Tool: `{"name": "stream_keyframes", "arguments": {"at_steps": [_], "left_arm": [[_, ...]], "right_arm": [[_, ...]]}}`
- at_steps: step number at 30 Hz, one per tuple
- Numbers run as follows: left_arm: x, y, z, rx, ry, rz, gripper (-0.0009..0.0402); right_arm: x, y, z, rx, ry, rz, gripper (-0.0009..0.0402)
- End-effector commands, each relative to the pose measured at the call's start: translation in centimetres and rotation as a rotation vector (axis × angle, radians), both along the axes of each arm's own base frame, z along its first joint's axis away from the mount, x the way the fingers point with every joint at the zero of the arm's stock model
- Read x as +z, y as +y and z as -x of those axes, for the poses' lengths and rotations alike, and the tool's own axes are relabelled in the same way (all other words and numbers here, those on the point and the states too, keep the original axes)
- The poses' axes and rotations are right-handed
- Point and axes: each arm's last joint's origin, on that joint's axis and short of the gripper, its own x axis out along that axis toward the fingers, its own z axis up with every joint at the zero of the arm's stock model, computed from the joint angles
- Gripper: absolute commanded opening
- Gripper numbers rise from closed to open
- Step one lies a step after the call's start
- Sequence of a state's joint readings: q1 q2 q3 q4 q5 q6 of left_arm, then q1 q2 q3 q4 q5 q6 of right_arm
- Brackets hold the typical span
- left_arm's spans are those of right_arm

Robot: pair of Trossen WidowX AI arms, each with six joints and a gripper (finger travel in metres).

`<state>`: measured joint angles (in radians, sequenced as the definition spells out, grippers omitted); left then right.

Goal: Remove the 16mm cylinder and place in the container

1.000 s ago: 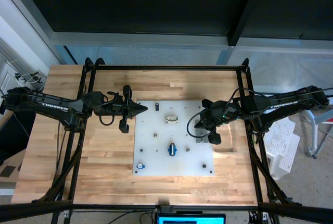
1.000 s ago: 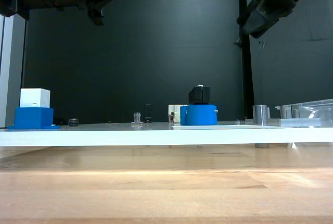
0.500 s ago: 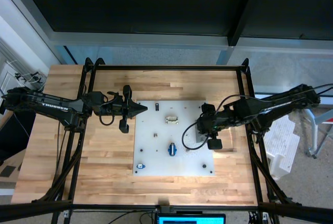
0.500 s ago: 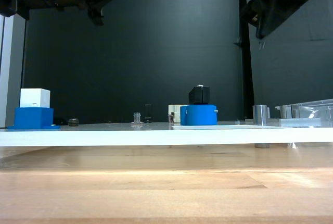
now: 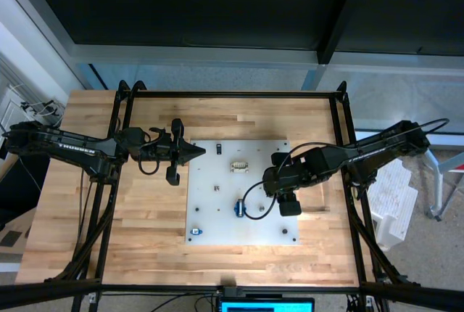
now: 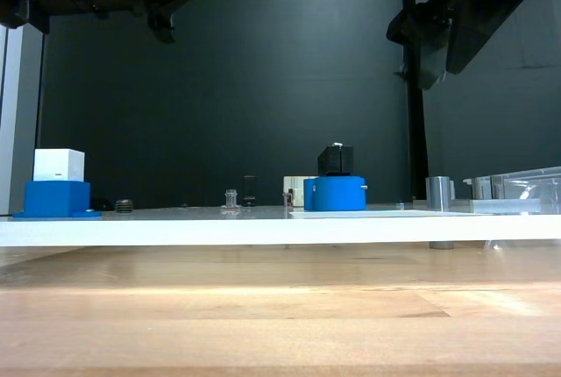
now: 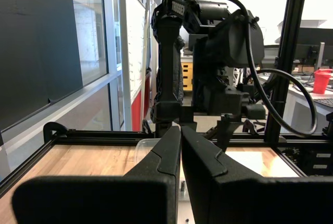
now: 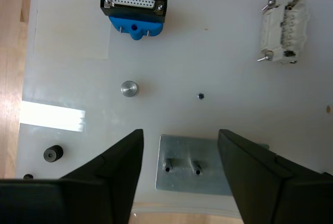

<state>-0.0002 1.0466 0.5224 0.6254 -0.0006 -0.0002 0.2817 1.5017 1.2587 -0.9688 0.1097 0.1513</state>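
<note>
- So far nothing is done: the 16mm cylinder (image 8: 129, 88) stands upright in the white board (image 5: 217, 218), untouched.
- Above it hangs the right pincer (image 8: 179, 134), spread wide and empty. The peg sits off to one side of the gap, not between the fingers, near the grey block (image 8: 195, 165).
- The container (image 6: 524, 184) waits on the tabletop by the board's right edge.
- Farther back, the left pincer (image 7: 180, 130) is pressed together, parked high over the board's left edge.
- Left to do, I judge: align, grip, lift, carry, release.
</note>
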Motion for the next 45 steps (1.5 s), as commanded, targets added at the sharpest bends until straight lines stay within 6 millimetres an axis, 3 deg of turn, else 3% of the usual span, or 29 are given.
{"name": "stream_keyframes", "arguments": {"at_steps": [1,15,28,45], "left_arm": [[0.0,0.0,0.0,0.000,0.000,0.000,0.0000],[0.0,0.0,0.0,0.000,0.000,0.000,0.0000],[0.0,0.0,0.0,0.000,0.000,0.000,0.0000],[0.0,0.0,0.0,0.000,0.000,0.000,0.0000]], "right_arm": [[-0.5,0.4,-0.3,0.007,0.019,0.004,0.0229],[-2.1,1.4,-1.0,0.006,0.067,0.014,0.0268],[-3.8,2.0,-2.2,-0.017,0.086,0.010,0.0267],[-3.9,2.6,-2.0,-0.020,0.088,0.007,0.0267]]}}
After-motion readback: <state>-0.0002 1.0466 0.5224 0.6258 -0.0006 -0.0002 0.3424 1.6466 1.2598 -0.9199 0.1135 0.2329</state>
